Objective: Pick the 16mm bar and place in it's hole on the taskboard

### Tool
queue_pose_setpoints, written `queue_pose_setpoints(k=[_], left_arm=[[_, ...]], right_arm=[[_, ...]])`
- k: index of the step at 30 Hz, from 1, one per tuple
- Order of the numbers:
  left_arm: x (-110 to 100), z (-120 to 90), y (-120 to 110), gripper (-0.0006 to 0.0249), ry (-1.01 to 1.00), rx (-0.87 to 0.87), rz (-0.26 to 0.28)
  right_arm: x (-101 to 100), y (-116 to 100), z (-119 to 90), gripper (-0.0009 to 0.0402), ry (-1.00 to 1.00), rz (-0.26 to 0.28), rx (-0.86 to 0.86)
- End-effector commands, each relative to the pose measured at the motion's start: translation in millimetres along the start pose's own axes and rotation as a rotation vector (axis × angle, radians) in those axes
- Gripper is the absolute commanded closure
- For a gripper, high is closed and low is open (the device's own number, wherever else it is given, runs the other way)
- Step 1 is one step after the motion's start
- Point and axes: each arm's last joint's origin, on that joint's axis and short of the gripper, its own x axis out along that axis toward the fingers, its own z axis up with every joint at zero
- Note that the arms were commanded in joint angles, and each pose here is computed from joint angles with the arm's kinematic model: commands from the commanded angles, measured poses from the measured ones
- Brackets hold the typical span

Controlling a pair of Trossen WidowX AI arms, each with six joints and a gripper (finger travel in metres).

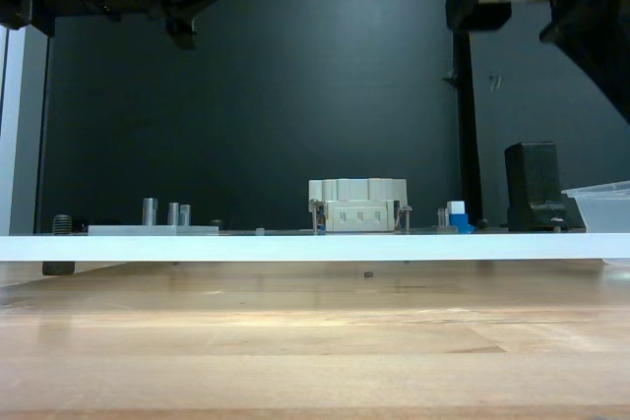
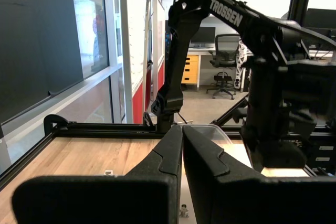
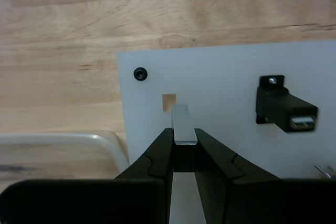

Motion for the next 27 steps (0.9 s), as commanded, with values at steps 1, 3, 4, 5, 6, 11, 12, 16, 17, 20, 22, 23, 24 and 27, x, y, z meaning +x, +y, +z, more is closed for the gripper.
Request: queue_pose_setpoints(k=[1, 3, 4, 5, 6, 11, 12, 16, 17, 20, 22, 23, 24, 27], left_arm=[[0, 0, 0, 0.0243, 0.000, 0.000, 0.000], [0, 0, 0, 0.0243, 0.000, 0.000, 0.000], [0, 0, 0, 0.0243, 0.000, 0.000, 0.001], [0, 0, 0, 0.0243, 0.000, 0.000, 0.000], [0, 0, 0, 0.0243, 0.000, 0.000, 0.000], [0, 0, 0, 0.0243, 0.000, 0.000, 0.000], [0, 0, 0, 0.0243, 0.000, 0.000, 0.000], [0, 0, 0, 0.0243, 0.000, 0.000, 0.000], [0, 0, 0, 0.0243, 0.000, 0.000, 0.000], [0, 0, 0, 0.0243, 0.000, 0.000, 0.000], [0, 0, 0, 0.0243, 0.000, 0.000, 0.000], [0, 0, 0, 0.0243, 0.000, 0.000, 0.000], [0, 0, 0, 0.0243, 0.000, 0.000, 0.000], [0, 0, 0, 0.0243, 0.000, 0.000, 0.000]], right_arm=[[7, -2, 2, 0.0393, 0.004, 0.008, -0.017], [7, -2, 3, 0.0393, 0.003, 0.007, -0.034], [8, -2, 3, 0.0393, 0.003, 0.006, -0.036], [9, -1, 3, 0.0393, 0.003, 0.007, -0.040], [10, 0, 3, 0.0393, 0.005, 0.009, -0.041], [18, 4, 3, 0.0393, 0.012, 0.020, -0.048], [18, 4, 3, 0.0393, 0.011, 0.019, -0.049], [18, 4, 4, 0.0393, 0.007, 0.013, -0.051], [18, 4, 4, 0.0393, 0.007, 0.013, -0.051], [20, 5, 5, 0.0393, 0.006, 0.011, -0.052], [21, 5, 4, 0.0393, 0.004, 0.008, -0.052], [22, 5, 4, 0.0393, 0.004, 0.005, -0.052], [22, 4, 4, 0.0393, 0.008, -0.003, -0.052], [23, 4, 4, 0.0393, 0.005, -0.005, -0.053]])
